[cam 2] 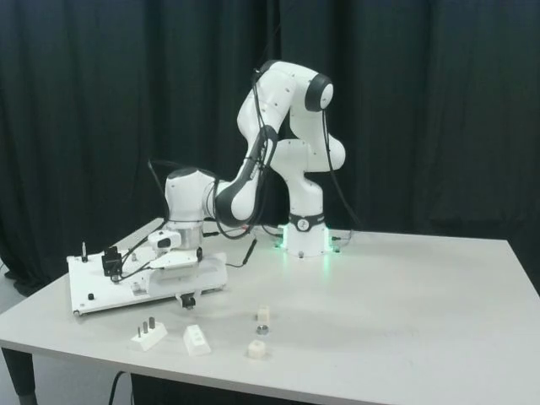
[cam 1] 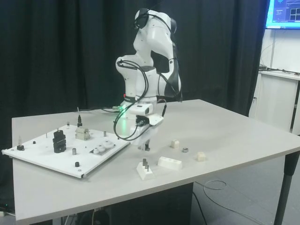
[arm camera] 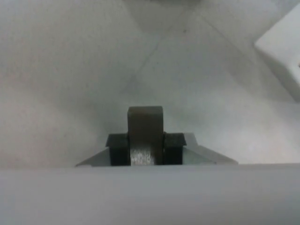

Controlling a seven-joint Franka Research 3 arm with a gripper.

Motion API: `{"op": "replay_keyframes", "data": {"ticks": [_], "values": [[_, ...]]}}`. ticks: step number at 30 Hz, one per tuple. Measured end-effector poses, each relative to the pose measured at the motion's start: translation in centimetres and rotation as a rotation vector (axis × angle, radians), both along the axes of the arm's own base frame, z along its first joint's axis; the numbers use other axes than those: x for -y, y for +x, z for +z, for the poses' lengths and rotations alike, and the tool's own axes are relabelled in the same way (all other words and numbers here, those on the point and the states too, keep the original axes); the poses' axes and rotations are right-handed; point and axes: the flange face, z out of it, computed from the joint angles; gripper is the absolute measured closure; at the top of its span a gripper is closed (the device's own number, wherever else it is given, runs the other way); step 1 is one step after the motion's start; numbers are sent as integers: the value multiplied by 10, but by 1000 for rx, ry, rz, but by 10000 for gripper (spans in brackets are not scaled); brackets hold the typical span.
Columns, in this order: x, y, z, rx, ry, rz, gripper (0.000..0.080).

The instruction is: Place square peg 4.

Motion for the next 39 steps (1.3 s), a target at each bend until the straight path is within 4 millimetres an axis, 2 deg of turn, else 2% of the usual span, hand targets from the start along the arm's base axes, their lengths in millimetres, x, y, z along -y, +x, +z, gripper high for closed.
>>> {"op": "replay_keyframes", "data": {"ticks": [10, 29, 30, 35, 36, 39], "values": [[-7, 2, -11, -12, 21, -9, 653], [-11, 3, -13, -17, 28, -16, 653], [-11, 3, -13, -16, 28, -17, 180], [-12, 4, -11, -15, 32, -22, 180], [-12, 4, -10, -15, 33, -23, 47], [-12, 4, -8, -15, 38, -24, 47]]}}
